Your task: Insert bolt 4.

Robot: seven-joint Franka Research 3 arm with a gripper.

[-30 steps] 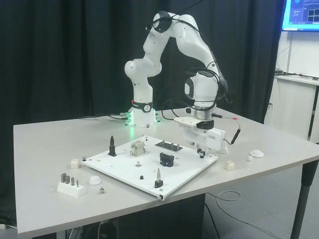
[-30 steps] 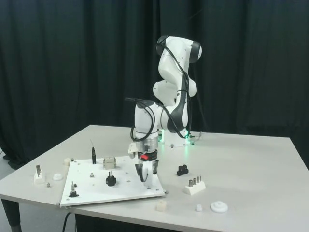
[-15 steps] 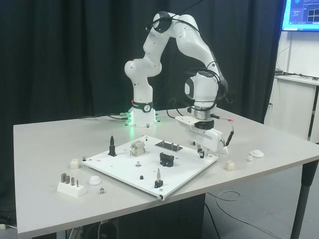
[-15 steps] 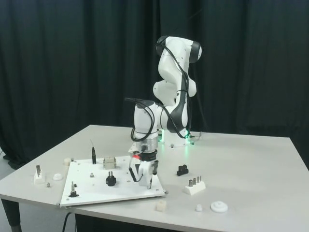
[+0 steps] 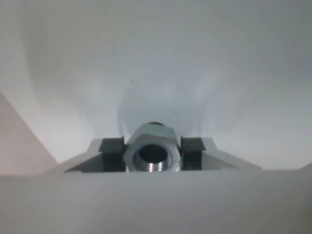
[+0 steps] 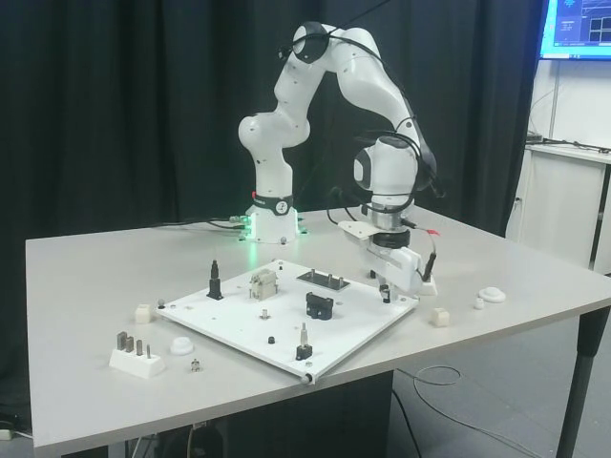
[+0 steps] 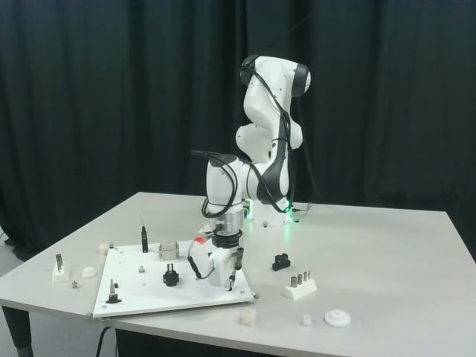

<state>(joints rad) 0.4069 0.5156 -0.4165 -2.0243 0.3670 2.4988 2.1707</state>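
White plastic makes up the small bolt holder (image 6: pixel 136 361) at the near left of the grey table (image 6: pixel 86 277); a few grey bolts (image 6: pixel 128 342) stand upright in it. In the second room view a like holder (image 7: pixel 299 288) with upright pins sits to the right of the white board (image 6: pixel 286 320).

The gripper (image 6: pixel 386 291) hangs low over the board's right corner, close to its edge. In the wrist view its black pads (image 5: pixel 111 153) are clenched on either side of the bolt (image 5: pixel 152 153), whose grey hexagonal head with a threaded bore faces the camera; the shank below is hidden, and whether it touches the board cannot be told.

On the board stand a black post (image 6: pixel 215 281), a grey block (image 6: pixel 263 283), a black clamp (image 6: pixel 319 306) and a small upright pin (image 6: pixel 304 343) near the front corner, all well apart from the gripper. Beyond the board's right edge lie a small cube (image 6: pixel 439 316) and a white ring (image 6: pixel 492 295), with bare table between them and the gripper.
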